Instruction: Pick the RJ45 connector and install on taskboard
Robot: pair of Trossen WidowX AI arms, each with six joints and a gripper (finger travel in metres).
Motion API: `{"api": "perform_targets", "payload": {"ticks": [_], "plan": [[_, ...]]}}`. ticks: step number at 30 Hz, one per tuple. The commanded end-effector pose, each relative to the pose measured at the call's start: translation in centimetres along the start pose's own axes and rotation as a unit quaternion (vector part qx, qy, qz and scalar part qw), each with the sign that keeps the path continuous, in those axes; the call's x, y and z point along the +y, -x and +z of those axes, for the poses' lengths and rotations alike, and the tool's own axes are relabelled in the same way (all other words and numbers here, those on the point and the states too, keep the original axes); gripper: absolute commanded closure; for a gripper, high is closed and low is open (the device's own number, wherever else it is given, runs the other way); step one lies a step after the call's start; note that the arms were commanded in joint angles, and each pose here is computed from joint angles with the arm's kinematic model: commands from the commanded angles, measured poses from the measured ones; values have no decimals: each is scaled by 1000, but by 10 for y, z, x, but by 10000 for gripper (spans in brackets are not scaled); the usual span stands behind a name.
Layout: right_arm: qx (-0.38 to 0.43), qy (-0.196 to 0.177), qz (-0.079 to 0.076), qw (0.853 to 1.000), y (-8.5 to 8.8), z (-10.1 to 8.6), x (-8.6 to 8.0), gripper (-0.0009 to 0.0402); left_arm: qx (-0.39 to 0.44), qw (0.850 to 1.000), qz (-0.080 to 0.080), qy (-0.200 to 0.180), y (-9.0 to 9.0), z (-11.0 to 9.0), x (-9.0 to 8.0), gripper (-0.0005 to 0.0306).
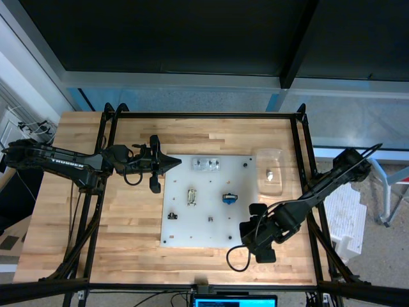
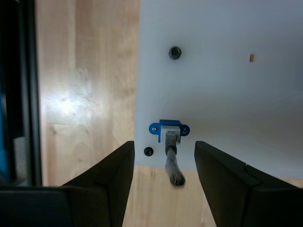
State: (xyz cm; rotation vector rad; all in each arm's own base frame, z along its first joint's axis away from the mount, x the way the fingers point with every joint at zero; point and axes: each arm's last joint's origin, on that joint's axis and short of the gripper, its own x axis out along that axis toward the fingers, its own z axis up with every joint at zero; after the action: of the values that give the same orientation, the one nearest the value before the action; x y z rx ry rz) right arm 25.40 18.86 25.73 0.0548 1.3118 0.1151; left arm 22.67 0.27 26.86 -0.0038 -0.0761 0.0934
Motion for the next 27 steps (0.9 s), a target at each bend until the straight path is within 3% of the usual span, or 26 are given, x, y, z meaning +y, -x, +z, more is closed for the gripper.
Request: {"api": "perform_targets", "payload": {"ticks": [1, 11, 20, 27], "plan": [[-15, -2, 10, 1000, 11, 0, -1, 202, 0, 1000, 0, 0, 0, 0, 0, 300], [-33, -3, 27, 999, 27, -4, -4, 196, 0, 1000, 0, 0, 0, 0, 0, 300], [-36, -1, 29, 999, 30, -4, -4, 197, 0, 1000, 0, 0, 0, 0, 0, 300], [-70, -15, 26, 997, 43, -1, -16, 196, 0, 1000, 0, 0, 0, 0, 0, 300]]}}
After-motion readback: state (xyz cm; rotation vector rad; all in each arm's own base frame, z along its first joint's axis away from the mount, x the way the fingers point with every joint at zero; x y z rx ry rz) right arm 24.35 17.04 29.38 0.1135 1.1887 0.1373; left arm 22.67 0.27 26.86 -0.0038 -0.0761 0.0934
